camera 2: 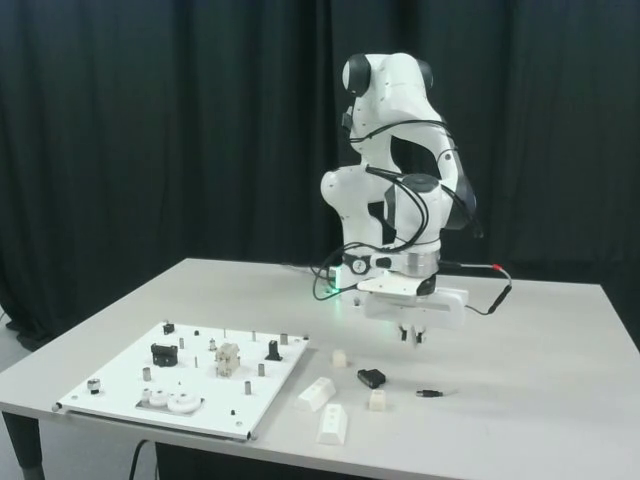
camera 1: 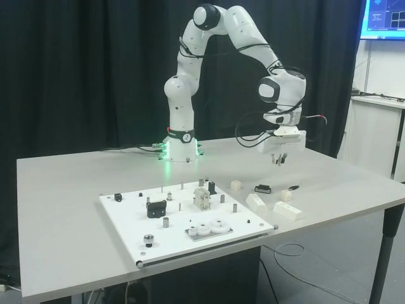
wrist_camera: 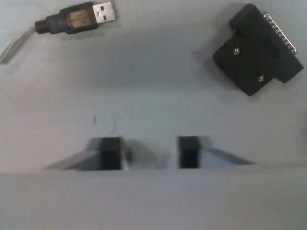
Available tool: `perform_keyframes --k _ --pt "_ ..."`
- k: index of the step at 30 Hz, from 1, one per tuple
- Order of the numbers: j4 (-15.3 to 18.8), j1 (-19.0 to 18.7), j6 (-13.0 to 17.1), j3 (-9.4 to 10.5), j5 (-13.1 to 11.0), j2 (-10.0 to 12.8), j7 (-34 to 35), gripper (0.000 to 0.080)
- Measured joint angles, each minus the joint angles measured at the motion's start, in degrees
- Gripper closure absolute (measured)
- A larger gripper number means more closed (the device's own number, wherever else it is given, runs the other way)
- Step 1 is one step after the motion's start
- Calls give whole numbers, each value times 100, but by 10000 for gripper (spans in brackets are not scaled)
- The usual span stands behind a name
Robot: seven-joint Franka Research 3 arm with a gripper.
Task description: Place Ethernet.
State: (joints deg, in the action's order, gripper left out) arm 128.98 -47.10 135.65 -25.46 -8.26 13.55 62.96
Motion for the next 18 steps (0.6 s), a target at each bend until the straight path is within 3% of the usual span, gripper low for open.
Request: perform_keyframes --k 2,3,7,8,13,14,18 --pt "0 0 7 8 8 0 17 723" --pt "0 0 10 10 10 0 21 542" --pt "0 0 33 11 24 0 24 542" --pt "0 0 41 11 31 0 24 191" --pt "0 2 73 11 56 0 29 191" --pt "0 2 79 11 61 0 29 42" --pt "0 3 96 11 78 0 30 42"
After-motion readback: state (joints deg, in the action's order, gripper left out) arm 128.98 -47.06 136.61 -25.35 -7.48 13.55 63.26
